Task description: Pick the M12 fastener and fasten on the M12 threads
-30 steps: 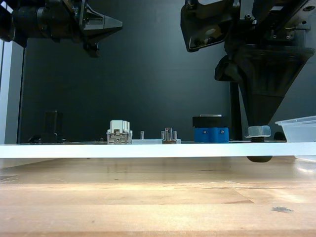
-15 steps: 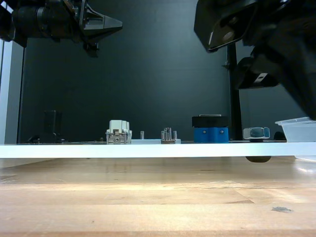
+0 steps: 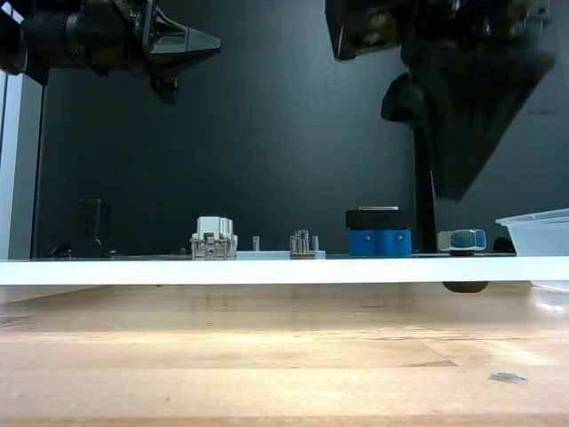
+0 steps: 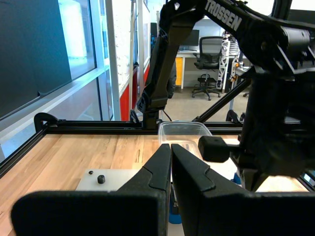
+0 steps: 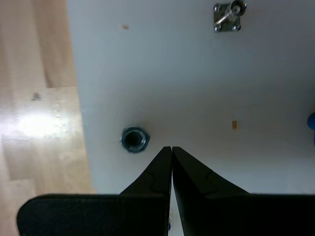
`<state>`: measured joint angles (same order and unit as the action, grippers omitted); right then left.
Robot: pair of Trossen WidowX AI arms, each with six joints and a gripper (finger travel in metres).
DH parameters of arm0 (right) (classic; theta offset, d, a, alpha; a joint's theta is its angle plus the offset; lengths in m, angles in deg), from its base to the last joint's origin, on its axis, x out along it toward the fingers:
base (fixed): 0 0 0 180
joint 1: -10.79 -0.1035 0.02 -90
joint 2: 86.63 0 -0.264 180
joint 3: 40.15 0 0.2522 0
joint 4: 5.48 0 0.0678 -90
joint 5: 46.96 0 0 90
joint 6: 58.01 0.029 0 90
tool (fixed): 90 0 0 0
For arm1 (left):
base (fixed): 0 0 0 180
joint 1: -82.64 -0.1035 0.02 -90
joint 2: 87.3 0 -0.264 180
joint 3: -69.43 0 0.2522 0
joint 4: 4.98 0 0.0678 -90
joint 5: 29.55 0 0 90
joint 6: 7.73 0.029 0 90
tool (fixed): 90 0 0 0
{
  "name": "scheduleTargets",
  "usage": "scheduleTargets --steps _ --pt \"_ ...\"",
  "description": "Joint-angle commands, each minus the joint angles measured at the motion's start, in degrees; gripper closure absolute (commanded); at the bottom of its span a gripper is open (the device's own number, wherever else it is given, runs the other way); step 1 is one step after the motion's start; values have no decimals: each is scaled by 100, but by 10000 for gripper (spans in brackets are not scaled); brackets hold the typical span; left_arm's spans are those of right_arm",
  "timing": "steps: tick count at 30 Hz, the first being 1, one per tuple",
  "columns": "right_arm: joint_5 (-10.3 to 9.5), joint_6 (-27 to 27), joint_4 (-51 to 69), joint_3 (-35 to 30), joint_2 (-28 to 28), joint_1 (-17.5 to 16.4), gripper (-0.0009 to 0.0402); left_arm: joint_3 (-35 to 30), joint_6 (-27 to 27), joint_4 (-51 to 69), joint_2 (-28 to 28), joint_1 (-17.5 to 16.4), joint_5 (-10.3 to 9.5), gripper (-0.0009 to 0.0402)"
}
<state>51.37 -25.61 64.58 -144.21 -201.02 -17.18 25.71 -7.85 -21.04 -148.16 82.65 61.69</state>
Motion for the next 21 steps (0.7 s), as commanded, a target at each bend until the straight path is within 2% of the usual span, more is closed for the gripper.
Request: scheduleTargets --steps 1,11,12,13,14,16,17,18,21 --pt "4 17 -74 9 -118 -35 393 0 2 -4 0 0 2 393" --pt "-109 33 -155 17 -175 -79 393 0 2 -2 0 0 2 393" --pt "-195 37 -164 17 -175 -81 393 0 2 -2 0 0 2 393" --pt "-380 37 -177 17 -175 -81 393 0 2 -4 0 -2 2 393" --pt "-728 28 -181 17 -175 -79 393 0 2 -4 0 -2 2 393" --pt "-1665 -114 -170 17 -144 -74 393 0 2 -2 0 0 2 393" --pt "-2006 -186 -166 17 -133 -74 393 0 2 -2 0 -2 2 393" --pt "-2181 -221 -151 17 -118 -74 393 0 2 -4 0 0 2 393" --pt "-2105 -238 -98 17 -107 -76 393 0 2 -4 0 -2 2 393"
